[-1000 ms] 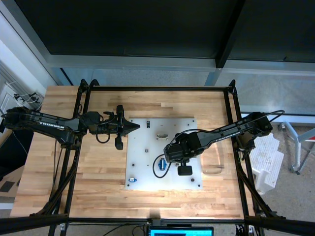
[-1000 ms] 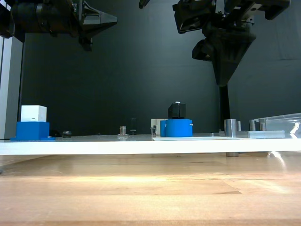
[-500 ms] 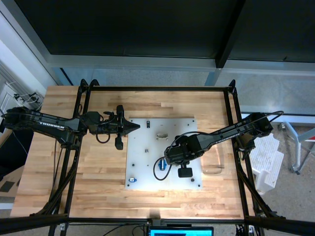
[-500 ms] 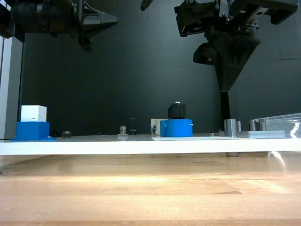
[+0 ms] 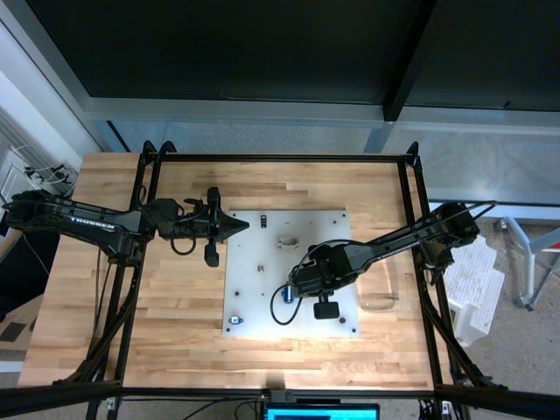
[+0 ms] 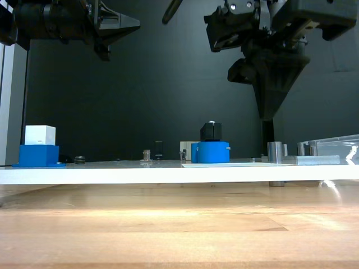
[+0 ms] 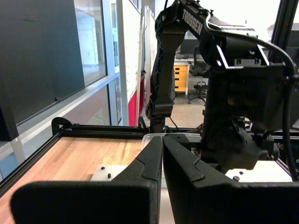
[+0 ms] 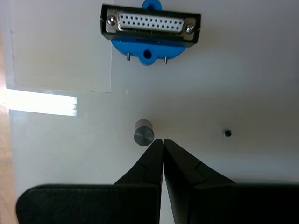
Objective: Remove the 16mm cylinder and place in the container
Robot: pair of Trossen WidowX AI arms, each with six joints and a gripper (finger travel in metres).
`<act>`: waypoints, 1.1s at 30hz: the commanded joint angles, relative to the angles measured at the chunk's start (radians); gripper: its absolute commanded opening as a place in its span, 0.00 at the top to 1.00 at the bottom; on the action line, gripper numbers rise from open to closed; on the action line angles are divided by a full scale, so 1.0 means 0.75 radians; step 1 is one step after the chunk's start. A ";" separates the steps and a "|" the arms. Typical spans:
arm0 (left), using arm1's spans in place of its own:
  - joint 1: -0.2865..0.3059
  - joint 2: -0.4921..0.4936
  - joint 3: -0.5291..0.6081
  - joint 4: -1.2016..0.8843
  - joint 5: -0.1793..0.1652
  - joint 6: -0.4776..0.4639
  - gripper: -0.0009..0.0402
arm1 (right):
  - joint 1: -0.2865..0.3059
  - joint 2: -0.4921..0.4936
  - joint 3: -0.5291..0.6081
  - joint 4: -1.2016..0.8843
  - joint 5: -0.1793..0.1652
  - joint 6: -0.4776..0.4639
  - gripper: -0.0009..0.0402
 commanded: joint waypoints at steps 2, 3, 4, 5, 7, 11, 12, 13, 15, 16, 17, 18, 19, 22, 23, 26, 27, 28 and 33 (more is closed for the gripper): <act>0.001 0.001 0.000 0.001 0.000 0.000 0.98 | 0.004 0.017 0.001 0.011 0.001 0.000 0.98; 0.000 0.001 0.000 0.001 0.000 0.000 0.98 | 0.004 0.019 0.001 0.015 0.000 0.000 0.98; 0.000 0.001 0.000 0.001 0.000 0.000 0.98 | 0.005 0.023 0.001 0.017 0.000 0.000 0.98; 0.001 0.001 0.000 0.001 0.000 0.000 0.98 | 0.005 0.023 0.001 0.017 0.001 0.000 0.98; 0.000 0.001 0.000 0.001 0.000 0.000 0.98 | 0.006 0.023 0.001 0.018 0.001 0.000 0.98; 0.000 0.001 0.000 0.001 0.000 0.000 0.98 | 0.008 0.023 0.001 0.019 0.001 0.001 0.98; 0.001 0.001 0.000 0.001 0.000 0.000 0.98 | 0.008 0.023 0.000 0.019 0.001 0.000 0.98; 0.001 0.001 0.000 0.001 0.000 0.000 0.98 | 0.009 0.023 -0.004 0.024 0.001 0.000 0.98; 0.001 0.001 0.000 0.001 0.000 0.000 0.98 | 0.013 0.023 -0.017 0.041 0.001 0.000 0.98; 0.001 0.001 0.000 0.001 0.000 0.000 0.98 | 0.013 0.023 -0.026 0.053 0.001 0.001 0.98; 0.000 0.001 0.000 0.002 0.000 0.000 0.98 | 0.016 0.023 -0.035 0.063 0.001 0.002 0.98; 0.000 0.001 0.000 0.001 0.000 0.000 0.98 | 0.016 0.023 -0.044 0.072 0.001 0.006 0.98; 0.001 0.001 0.000 0.001 0.000 0.000 0.98 | 0.018 0.023 -0.053 0.081 -0.001 0.010 0.98; 0.001 0.001 0.000 0.001 0.000 0.000 0.98 | 0.021 0.023 -0.073 0.098 0.000 0.025 0.98; 0.001 0.001 0.000 0.001 0.000 0.000 0.98 | 0.023 0.023 -0.079 0.103 -0.001 0.028 0.98; 0.001 0.001 0.000 0.001 0.000 0.000 0.98 | 0.025 0.023 -0.086 0.114 -0.001 0.030 0.98; 0.000 0.001 0.000 0.001 0.000 0.000 0.98 | 0.027 0.023 -0.086 0.115 -0.001 0.030 0.98; 0.000 0.001 0.000 0.001 0.000 0.000 0.98 | 0.028 0.023 -0.087 0.116 0.000 0.030 0.98; 0.001 0.001 0.000 0.001 0.000 0.000 0.98 | 0.031 0.023 -0.101 0.131 0.000 0.030 0.98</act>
